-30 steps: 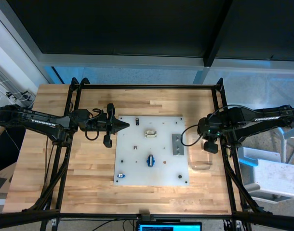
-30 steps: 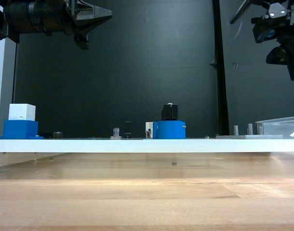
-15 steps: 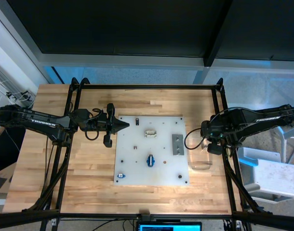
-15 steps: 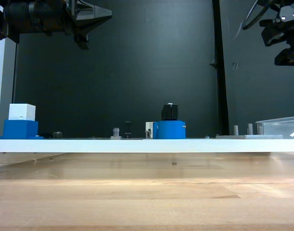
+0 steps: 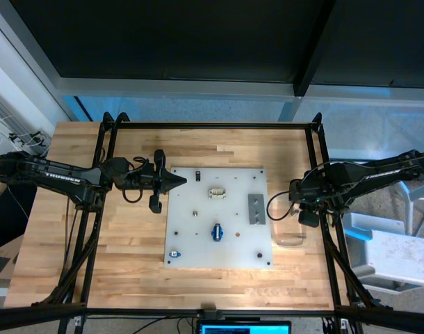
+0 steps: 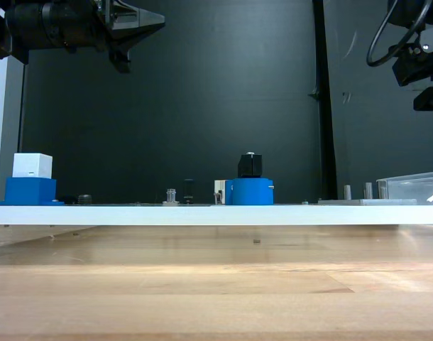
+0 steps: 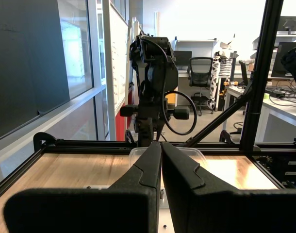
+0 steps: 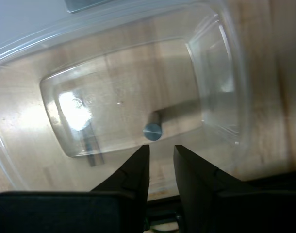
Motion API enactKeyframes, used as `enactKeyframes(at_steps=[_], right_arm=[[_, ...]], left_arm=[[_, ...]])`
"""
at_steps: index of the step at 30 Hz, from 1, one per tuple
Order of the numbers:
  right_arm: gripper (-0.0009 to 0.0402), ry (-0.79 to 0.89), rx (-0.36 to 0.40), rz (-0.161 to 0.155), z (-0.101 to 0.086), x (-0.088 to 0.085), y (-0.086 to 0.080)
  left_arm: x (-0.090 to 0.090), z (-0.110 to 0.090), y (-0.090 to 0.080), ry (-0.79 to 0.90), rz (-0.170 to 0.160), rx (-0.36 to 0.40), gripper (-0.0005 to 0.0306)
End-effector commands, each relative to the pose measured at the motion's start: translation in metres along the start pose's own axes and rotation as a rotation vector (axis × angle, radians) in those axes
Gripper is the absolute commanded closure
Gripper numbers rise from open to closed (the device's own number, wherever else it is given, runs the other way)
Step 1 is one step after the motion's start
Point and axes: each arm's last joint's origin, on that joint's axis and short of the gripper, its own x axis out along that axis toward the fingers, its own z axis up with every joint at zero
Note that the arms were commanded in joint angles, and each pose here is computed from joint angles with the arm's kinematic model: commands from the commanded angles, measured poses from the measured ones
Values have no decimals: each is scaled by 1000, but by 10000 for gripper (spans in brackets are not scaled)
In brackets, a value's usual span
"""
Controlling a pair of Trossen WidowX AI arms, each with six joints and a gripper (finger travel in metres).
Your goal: Pick the 16mm cylinder and place it in the taskboard
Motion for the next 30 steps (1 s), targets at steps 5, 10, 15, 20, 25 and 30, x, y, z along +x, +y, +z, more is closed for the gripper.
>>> enactKeyframes(at_steps=[5, 10, 15, 20, 25, 30], right_arm=[[247, 7, 9, -10, 0, 8, 3], [204, 16, 33, -15, 1, 12, 4], [186, 22, 75, -18, 1, 18, 5], [185, 20, 112, -14, -1, 24, 6], [185, 35, 126, -23, -2, 31, 7], [185, 41, 133, -37, 0, 35, 9]], left_arm=[[0, 0, 0, 0, 0, 0, 300], [0, 0, 0, 0, 0, 0, 300], [0, 0, 0, 0, 0, 0, 300], [0, 0, 0, 0, 0, 0, 300], [0, 0, 0, 0, 0, 0, 300], [0, 0, 0, 0, 0, 0, 300]])
